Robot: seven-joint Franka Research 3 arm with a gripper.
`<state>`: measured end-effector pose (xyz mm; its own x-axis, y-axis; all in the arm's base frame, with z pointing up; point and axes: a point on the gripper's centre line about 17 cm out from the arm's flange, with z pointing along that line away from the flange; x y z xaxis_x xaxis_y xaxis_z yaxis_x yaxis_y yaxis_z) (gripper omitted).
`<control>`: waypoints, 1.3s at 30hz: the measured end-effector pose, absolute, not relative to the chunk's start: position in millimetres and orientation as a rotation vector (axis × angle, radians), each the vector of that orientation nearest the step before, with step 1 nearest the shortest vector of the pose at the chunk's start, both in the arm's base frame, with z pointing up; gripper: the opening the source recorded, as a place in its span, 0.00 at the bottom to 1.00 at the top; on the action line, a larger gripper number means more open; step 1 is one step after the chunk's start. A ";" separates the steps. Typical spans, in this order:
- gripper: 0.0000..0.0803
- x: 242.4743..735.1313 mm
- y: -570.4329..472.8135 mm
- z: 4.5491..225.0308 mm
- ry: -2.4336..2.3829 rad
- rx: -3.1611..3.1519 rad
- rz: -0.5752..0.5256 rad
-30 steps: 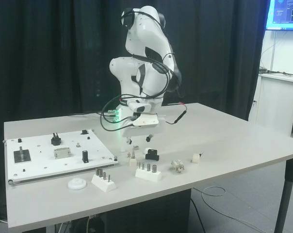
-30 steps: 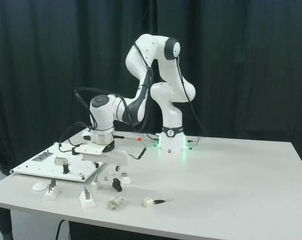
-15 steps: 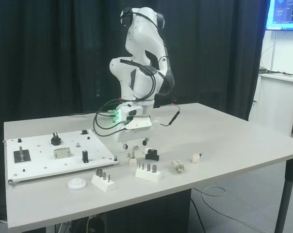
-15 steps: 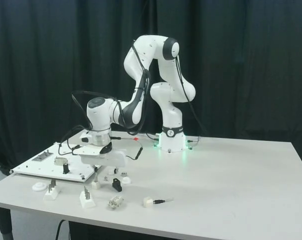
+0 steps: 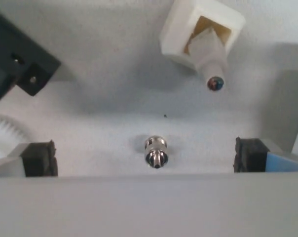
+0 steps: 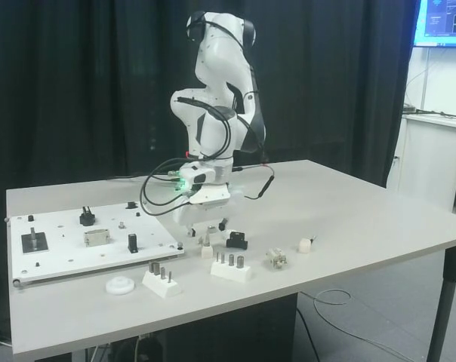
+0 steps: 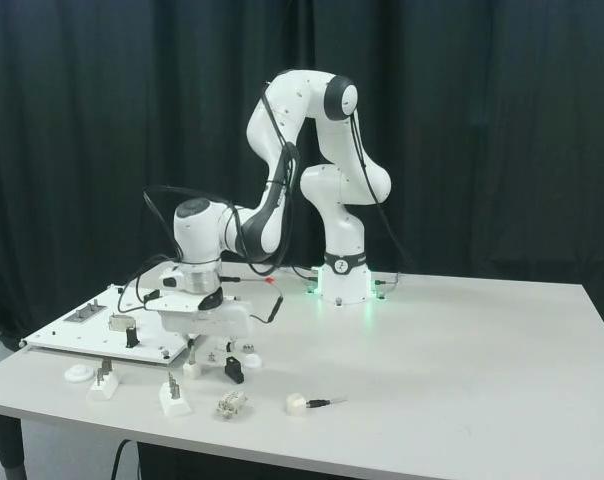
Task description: Pick BNC.
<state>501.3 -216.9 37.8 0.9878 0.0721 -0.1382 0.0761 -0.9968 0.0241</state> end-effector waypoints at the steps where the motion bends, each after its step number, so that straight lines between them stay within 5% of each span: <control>1: 1.00 500.9 -217.1 36.6 0.117 3.103 -0.209; 39: 1.00 484.8 -219.1 8.1 0.097 3.099 -0.123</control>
<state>484.8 -219.1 8.1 0.9949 0.0608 -0.0806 0.0639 -0.9973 0.0359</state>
